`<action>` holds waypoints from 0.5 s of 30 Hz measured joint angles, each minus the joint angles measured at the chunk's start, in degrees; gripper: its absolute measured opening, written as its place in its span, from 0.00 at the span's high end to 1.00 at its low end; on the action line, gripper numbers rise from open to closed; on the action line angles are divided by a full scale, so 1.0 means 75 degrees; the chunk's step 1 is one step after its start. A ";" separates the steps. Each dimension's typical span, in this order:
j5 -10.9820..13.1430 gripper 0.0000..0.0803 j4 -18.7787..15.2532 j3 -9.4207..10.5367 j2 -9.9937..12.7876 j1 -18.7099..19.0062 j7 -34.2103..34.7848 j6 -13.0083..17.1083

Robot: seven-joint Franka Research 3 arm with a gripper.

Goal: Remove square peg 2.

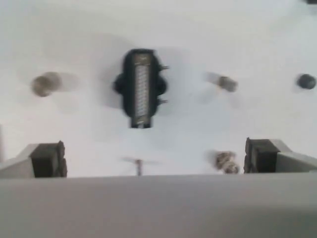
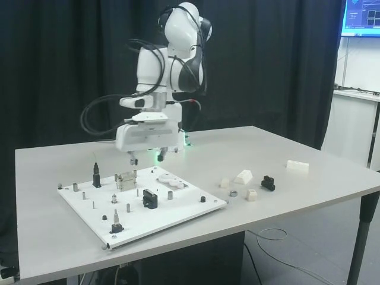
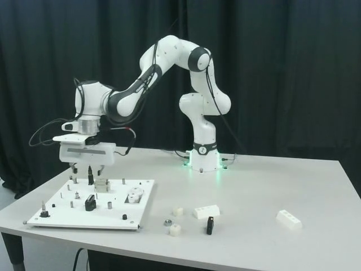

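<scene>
My tool (image 2: 144,159) hangs above the far part of the white board (image 2: 178,217), clear of everything on it. Fingers spread wide, nothing between them; in the wrist view each black pad (image 1: 48,159) sits at an opposite side with bare board in between.

Directly below the tool, wrist view: a black connector block (image 1: 140,88) with a pale strip of pins down its middle, standing on the board. A short grey stud (image 1: 45,84) to one side of it, another small stud (image 1: 227,83) to the other, a black knob (image 1: 306,81) further out past that. A metal fitting (image 1: 227,162) lies near one fingertip.

I cannot tell which of the board's pieces is square peg 2. From the first room view, just under and slightly ahead of the tool stands a grey metal block (image 2: 126,180); a tall black post (image 2: 96,176) stands beside it.

Off the board, on the grey counter (image 2: 273,148), well away from the tool: several small white pieces (image 2: 243,177), a small black part (image 2: 268,183), and one white block (image 2: 297,166) further out.

Green light at the arm's base (image 3: 203,161).
</scene>
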 joint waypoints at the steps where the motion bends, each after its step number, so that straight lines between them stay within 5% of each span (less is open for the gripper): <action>1: 0.0094 0.00 0.0092 0.0008 0.0100 -0.0062 -0.0087 0.0000; 15: 0.0700 0.00 0.1250 0.0241 0.1210 -0.0816 -0.0569 -0.0265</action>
